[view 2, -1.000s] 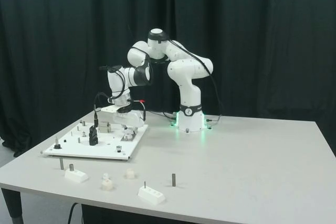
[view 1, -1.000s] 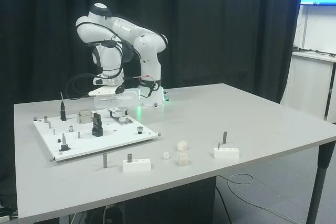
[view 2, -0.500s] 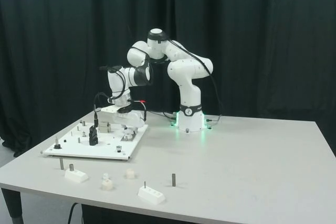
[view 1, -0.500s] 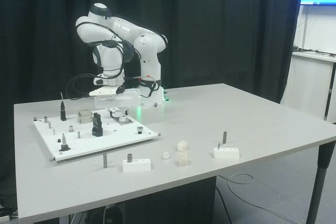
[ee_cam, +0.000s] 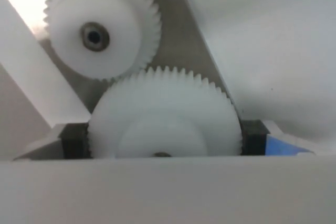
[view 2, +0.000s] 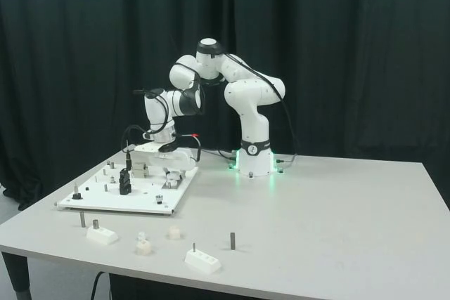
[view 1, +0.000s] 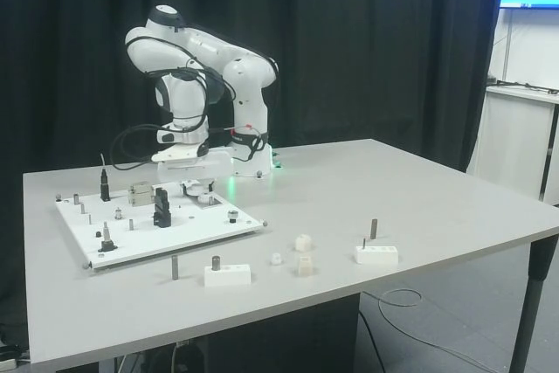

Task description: Insert large gear.

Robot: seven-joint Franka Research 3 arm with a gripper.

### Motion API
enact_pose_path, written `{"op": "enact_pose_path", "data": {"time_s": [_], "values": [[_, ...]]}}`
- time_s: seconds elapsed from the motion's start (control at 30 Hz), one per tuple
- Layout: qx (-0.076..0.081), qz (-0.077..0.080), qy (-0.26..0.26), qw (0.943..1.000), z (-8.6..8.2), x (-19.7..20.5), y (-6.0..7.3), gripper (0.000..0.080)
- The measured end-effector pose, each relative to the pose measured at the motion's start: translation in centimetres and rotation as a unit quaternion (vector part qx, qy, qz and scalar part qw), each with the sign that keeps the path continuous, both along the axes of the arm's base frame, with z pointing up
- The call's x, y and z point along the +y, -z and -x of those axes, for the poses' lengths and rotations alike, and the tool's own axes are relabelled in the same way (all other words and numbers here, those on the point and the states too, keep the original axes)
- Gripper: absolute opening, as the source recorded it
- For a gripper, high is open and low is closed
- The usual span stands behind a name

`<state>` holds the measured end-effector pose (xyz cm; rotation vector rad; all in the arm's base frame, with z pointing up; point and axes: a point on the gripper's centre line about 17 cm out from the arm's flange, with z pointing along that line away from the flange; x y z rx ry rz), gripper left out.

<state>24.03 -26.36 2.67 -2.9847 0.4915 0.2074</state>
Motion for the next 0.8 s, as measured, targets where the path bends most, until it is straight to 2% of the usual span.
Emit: {"op": "enact_pose_path", "data": {"time_s": [0.53,0.8], "values": [[-0.005,-0.009,-0.082,0.9966,0.01,0.01,0.04,0.0596],[-0.006,-0.010,-0.091,0.9958,0.02,0.00,0.05,0.0596]]}}
